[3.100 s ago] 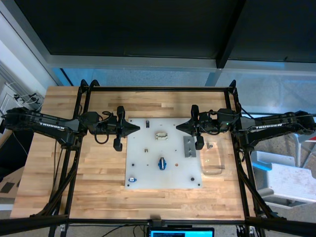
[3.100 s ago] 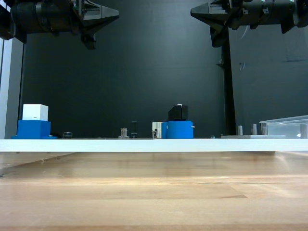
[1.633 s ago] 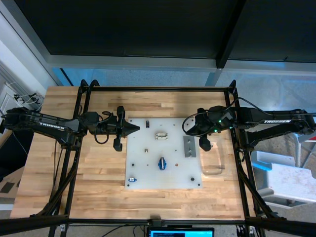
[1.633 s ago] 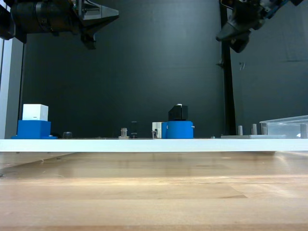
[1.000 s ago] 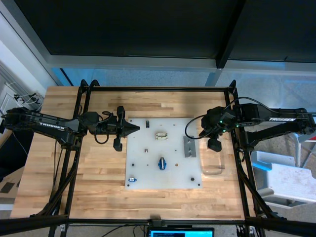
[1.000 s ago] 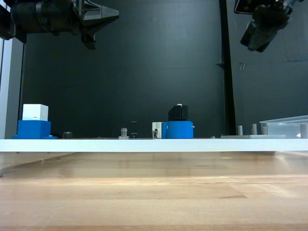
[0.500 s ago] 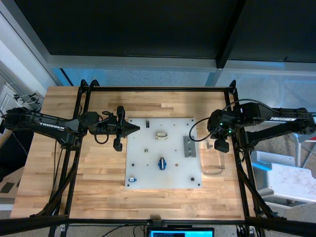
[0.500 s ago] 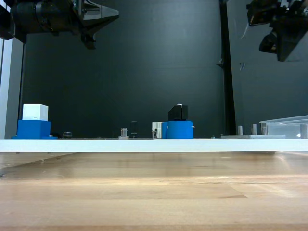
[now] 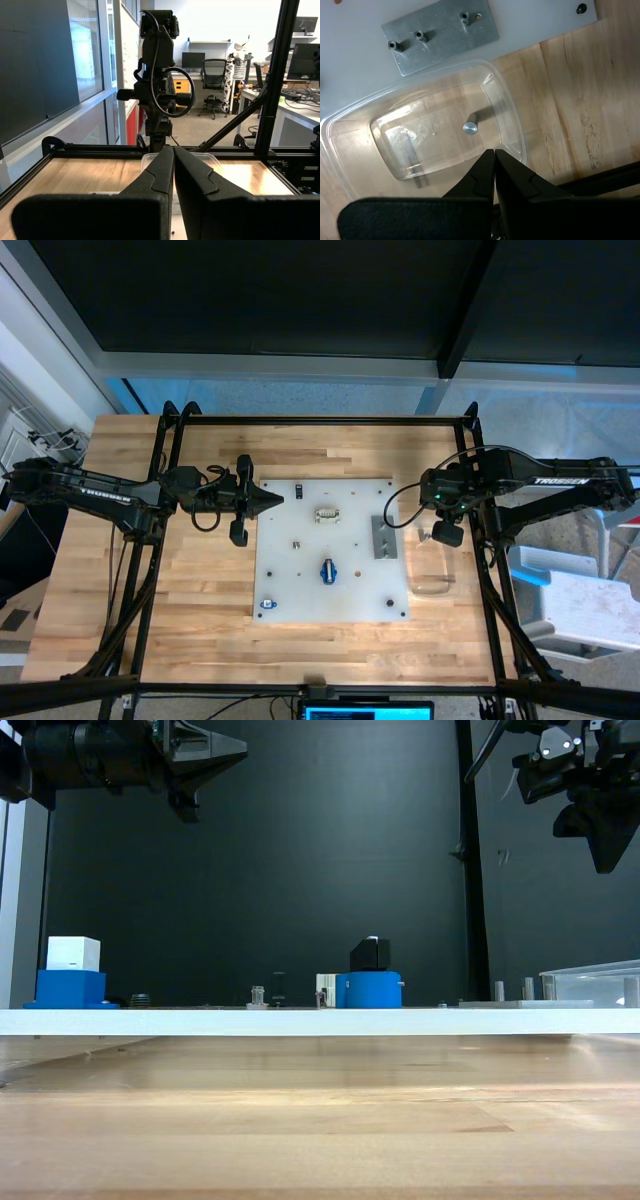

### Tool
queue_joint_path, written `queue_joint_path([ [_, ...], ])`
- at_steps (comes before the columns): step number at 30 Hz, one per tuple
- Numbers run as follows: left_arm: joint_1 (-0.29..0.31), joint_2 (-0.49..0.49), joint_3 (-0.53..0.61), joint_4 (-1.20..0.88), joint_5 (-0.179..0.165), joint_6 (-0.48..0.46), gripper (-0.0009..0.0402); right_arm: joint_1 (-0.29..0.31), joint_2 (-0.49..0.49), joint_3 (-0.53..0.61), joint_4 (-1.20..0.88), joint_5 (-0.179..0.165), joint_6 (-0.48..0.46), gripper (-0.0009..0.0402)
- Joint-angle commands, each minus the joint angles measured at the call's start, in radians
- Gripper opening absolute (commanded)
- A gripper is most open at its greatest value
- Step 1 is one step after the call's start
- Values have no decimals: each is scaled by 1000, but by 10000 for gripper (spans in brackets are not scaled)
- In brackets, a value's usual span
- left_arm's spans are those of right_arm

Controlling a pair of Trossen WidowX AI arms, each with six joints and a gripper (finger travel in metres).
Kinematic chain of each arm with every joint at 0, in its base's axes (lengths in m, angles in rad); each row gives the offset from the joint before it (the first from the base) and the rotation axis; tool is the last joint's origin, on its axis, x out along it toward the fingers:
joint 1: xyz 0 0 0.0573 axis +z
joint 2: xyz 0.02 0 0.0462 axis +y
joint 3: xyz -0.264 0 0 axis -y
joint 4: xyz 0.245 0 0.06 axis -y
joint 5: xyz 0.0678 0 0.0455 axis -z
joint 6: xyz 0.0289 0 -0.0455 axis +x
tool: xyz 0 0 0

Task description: Pick the 16mm cylinder and place it in the taskboard

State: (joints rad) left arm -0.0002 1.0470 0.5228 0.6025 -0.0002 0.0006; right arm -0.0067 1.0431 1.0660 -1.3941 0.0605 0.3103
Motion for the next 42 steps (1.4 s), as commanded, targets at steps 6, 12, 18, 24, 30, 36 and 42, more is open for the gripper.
queue_joint_path([
  [6,0,0,0,0,0,0,0,0,13,-4,12,-8,19,0],
  [12,0,0,0,0,0,0,0,0,13,-29,17,-8,45,0],
  [18,0,0,0,0,0,0,0,0,13,-83,32,-8,120,6],
  [24,0,0,0,0,0,0,0,1,30,-127,65,-10,164,48],
  [30,0,0,0,0,0,0,0,1,49,-148,97,-2,209,100],
  [36,0,0,0,0,0,0,0,2,59,-168,117,-1,264,151],
  [42,0,0,0,0,0,0,0,5,73,-177,131,-2,311,185],
])
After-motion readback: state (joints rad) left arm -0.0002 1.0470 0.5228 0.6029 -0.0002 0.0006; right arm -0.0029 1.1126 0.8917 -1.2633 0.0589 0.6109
